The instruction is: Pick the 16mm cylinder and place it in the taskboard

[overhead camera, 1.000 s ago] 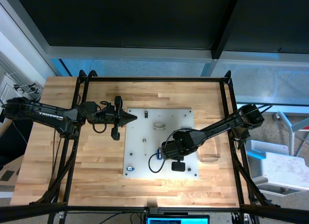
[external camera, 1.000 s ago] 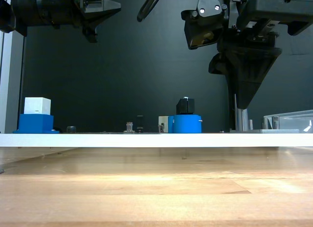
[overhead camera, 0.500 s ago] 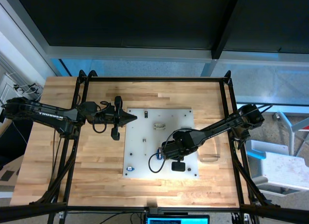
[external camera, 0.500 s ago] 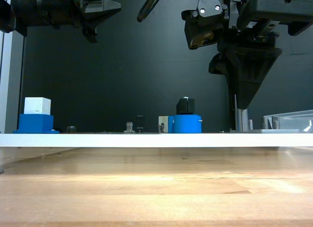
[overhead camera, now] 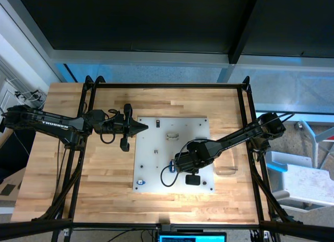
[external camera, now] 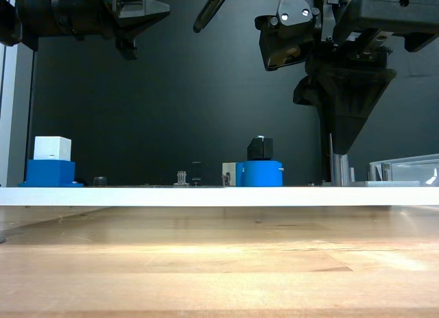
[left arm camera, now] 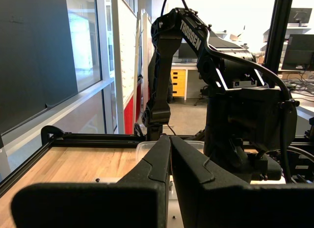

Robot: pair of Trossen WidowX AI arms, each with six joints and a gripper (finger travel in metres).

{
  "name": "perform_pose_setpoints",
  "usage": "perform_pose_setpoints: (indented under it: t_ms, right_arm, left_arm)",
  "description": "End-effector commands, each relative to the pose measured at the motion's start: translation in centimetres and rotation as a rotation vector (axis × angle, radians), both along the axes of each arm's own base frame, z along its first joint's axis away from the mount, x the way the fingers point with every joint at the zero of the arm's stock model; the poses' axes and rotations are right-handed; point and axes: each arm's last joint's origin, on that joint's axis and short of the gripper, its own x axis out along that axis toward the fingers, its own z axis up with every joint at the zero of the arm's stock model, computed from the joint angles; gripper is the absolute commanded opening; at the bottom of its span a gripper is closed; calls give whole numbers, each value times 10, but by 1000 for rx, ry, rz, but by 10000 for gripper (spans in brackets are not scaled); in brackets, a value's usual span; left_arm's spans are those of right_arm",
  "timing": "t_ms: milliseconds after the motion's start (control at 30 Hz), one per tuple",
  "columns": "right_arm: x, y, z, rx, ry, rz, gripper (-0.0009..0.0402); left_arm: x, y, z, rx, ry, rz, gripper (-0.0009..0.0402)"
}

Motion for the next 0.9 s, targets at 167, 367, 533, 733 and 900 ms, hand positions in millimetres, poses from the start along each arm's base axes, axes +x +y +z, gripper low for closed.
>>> perform_pose_setpoints:
  t_ms: [167, 367, 533, 733, 900]
  right_arm:
    - [0, 0, -1, 2, -6, 0, 29]
    - [0, 0, -1, 3, -9, 0, 29]
    - [0, 0, -3, 5, -11, -1, 29]
    - [0, 0, -5, 11, -10, 1, 29]
    - [-1, 0, -8, 11, -8, 1, 29]
  left_arm:
    - [0, 0, 0, 0, 0, 0, 0]
    - [0, 0, 0, 0, 0, 0, 0]
    - [0, 0, 0, 0, 0, 0, 0]
    - [0, 0, 0, 0, 0, 0, 0]
    - [0, 0, 0, 0, 0, 0, 0]
